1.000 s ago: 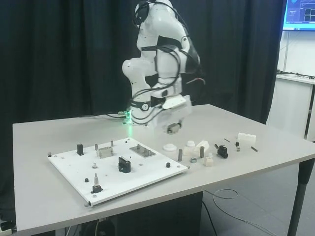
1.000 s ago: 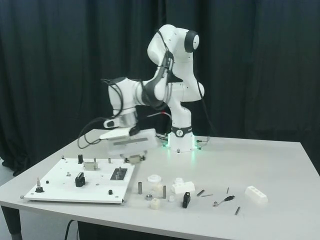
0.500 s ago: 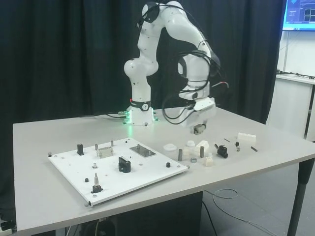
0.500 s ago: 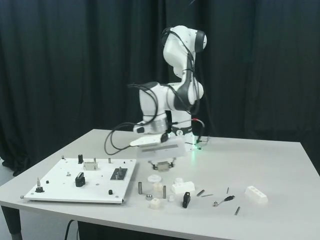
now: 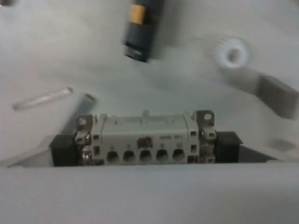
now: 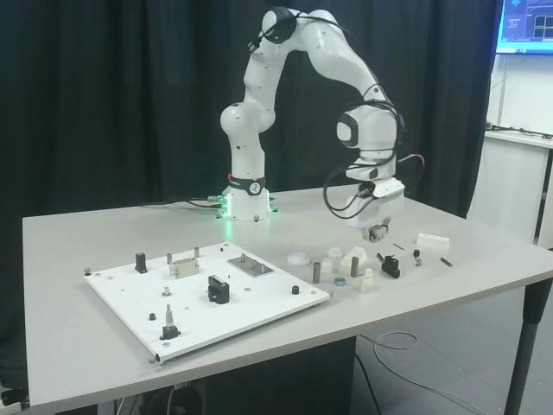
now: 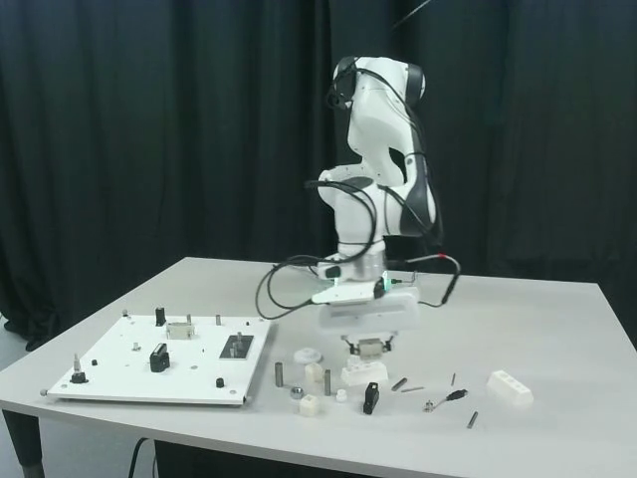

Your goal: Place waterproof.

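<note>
Over the grey counter (image 6: 104,233), going left to right, lie one white square assembly board (image 6: 207,294), then a scatter of about a dozen small loose parts. Above these hangs the gripper (image 6: 377,232), jaws clamped on one grey five-holed waterproof connector (image 5: 145,142). Picked, I judge; placing remains.

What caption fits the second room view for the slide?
White Franka arm holds a connector in its gripper above loose parts on the grey table, beside the white assembly board.
</note>
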